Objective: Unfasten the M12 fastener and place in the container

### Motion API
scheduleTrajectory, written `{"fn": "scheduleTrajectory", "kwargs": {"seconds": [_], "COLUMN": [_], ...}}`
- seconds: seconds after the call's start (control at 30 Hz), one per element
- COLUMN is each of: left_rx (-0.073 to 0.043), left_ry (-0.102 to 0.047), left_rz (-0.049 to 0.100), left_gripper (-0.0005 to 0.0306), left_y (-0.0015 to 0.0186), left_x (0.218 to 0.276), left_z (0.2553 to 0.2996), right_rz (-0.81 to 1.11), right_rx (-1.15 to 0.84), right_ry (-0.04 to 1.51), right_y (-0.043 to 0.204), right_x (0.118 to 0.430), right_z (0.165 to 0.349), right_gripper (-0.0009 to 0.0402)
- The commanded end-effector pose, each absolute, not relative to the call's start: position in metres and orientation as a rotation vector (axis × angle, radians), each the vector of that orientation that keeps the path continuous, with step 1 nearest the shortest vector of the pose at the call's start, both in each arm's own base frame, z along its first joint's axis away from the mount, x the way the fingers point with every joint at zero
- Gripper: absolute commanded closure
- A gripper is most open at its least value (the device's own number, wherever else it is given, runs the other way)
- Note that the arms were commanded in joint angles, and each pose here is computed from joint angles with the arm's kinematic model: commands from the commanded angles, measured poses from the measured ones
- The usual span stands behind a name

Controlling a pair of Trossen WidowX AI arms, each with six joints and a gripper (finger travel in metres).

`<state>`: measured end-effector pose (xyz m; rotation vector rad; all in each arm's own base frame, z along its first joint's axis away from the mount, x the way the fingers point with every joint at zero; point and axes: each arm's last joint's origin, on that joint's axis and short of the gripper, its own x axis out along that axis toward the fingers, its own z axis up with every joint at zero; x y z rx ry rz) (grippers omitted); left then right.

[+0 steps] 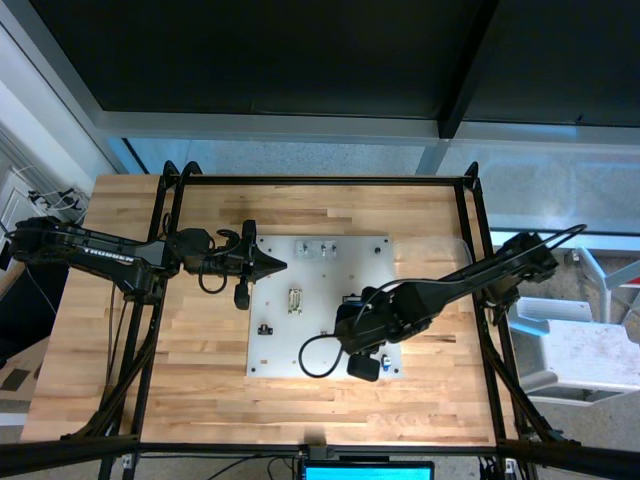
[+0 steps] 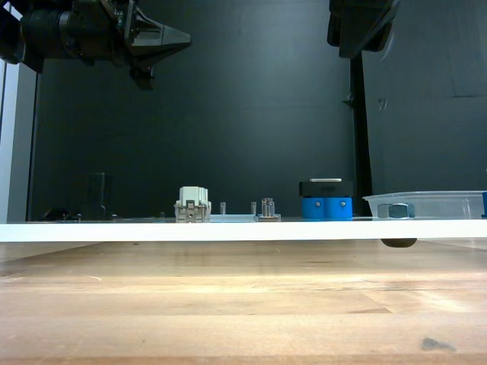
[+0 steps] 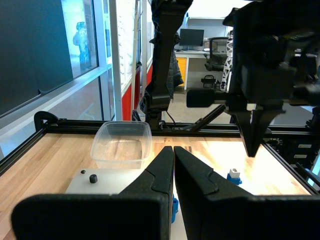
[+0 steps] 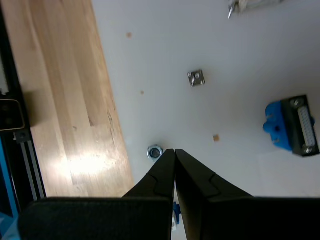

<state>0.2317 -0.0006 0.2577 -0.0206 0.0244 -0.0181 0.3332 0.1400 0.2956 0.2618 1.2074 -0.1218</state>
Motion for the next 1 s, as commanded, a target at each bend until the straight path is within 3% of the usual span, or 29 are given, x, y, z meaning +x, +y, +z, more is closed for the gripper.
{"fn": "scheduleTrajectory", "kwargs": {"seconds": [0.03,0.53,1.0], "left_rx": [-0.021,-0.021,-0.021], "left_ry": [0.024,0.024,0.024], "left_rz": [-0.018,-0.018,-0.018], "left_gripper": [0.03,0.03,0.03], "left_y": [-0.0005,-0.0006,-0.0006], "left_x": [0.2317,0.2317,0.2317], "left_z": [0.2577,0.2577,0.2577], "right_rz": [-0.131,-0.161,-0.167], "right_rx": [0.282,0.27,0.228], "right_ry": [1.282,1.434,1.45], "right_y": [0.145,0.163,0.172], "right_x": [0.34,0.358,0.366], "right_z": [0.287,0.238,0.21], "right_gripper": [0.0393,0.0377,0.0182]}}
